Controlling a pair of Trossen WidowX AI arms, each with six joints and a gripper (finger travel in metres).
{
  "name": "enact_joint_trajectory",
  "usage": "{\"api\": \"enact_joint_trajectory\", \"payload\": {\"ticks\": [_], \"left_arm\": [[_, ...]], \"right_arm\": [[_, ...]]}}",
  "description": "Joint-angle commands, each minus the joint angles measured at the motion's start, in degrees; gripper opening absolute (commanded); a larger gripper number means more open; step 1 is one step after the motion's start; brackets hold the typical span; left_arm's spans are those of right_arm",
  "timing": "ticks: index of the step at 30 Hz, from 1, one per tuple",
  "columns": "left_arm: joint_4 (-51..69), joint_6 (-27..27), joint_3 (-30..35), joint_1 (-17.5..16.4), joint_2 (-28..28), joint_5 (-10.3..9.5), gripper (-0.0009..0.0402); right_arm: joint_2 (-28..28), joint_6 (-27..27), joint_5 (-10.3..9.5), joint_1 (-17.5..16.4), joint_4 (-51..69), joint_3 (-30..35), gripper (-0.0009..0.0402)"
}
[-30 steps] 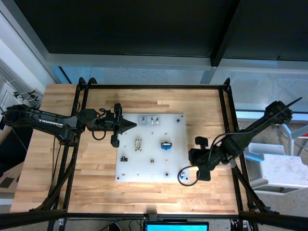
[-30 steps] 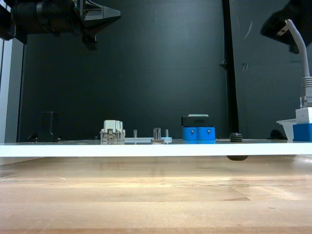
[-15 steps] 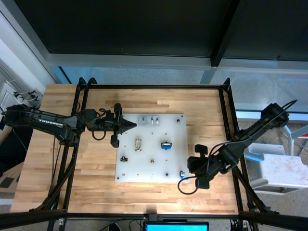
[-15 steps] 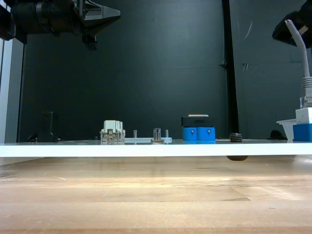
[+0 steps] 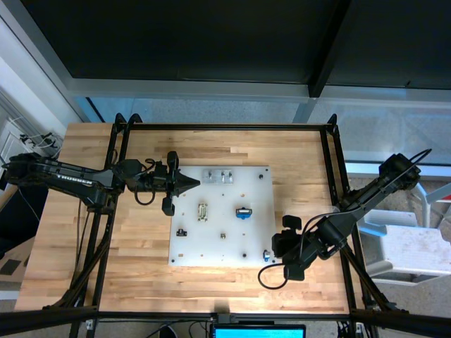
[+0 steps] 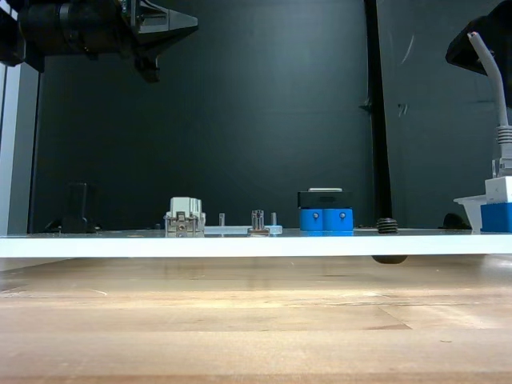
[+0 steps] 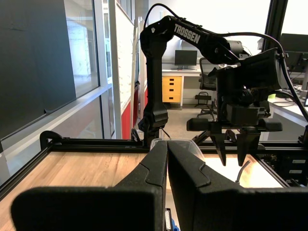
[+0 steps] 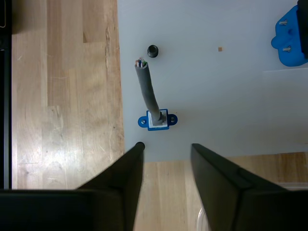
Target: Remove the rj45 connector and place it in the container
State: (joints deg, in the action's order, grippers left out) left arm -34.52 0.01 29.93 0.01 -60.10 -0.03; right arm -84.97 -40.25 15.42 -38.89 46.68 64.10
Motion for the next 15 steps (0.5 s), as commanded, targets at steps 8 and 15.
{"api": "enact_joint_trajectory", "payload": {"ticks": [8, 15], "left_arm": [[0.0, 0.0, 0.0, 0.0, 0.0, 0.00, 0.0000], [0.0, 0.0, 0.0, 0.0, 0.0, 0.00, 0.0000]], "right_arm": [[-1.5, 0.7, 1.53, 0.4, -2.4, -0.2, 0.0222], [-2.8, 3.2, 1.57, 1.0, -5.0, -0.6, 0.0208]]}}
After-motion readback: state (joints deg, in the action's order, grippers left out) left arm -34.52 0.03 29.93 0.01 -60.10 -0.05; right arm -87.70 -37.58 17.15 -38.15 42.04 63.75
